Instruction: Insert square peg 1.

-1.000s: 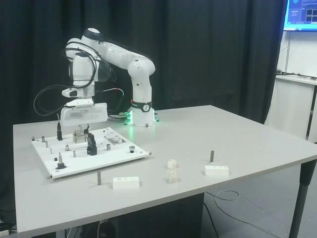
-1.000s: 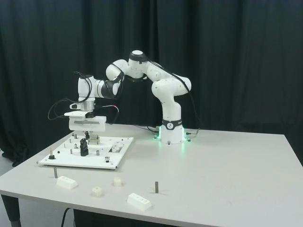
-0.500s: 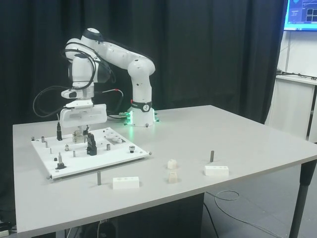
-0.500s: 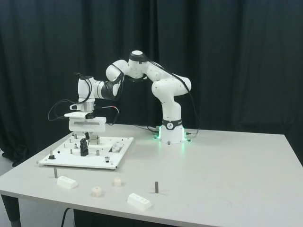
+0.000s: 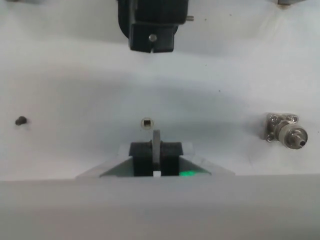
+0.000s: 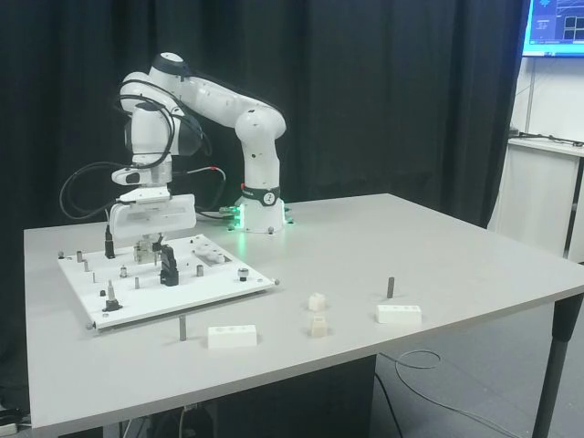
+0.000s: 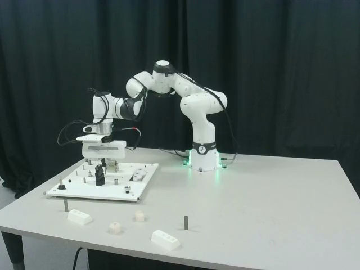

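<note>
Wrist view shows my fingers [image 5: 156,161] clamped on square peg 1 [image 5: 156,150], a thin, stiff, light metal bar hanging just at 6 o'clock of its square hole [image 5: 146,122] in the white board [image 5: 75,90]; I judge it slippery, best held high.

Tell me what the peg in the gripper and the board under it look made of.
Peg: likely metal, a thin grey bar with a dull sheen. Board: probably matte white plastic or painted plate, smooth and without glare. Neither is certain from looks alone.
</note>
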You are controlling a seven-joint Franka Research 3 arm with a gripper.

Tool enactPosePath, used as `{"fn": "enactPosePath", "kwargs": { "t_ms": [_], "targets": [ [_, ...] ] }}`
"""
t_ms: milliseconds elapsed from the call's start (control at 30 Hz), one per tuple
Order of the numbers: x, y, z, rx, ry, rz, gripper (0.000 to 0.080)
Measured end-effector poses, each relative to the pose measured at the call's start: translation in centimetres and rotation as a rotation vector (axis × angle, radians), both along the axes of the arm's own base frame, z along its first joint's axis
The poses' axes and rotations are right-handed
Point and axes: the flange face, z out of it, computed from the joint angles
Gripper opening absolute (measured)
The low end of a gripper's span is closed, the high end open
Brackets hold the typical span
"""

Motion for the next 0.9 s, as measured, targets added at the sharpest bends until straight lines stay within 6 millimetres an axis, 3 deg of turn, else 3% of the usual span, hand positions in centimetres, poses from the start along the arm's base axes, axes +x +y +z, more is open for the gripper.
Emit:
{"fn": "enactPosePath", "kwargs": {
  "t_ms": [900],
  "targets": [
    [-0.09, -0.16, -0.55, 0.008, -0.024, -0.008, 0.0027]
  ]
}}
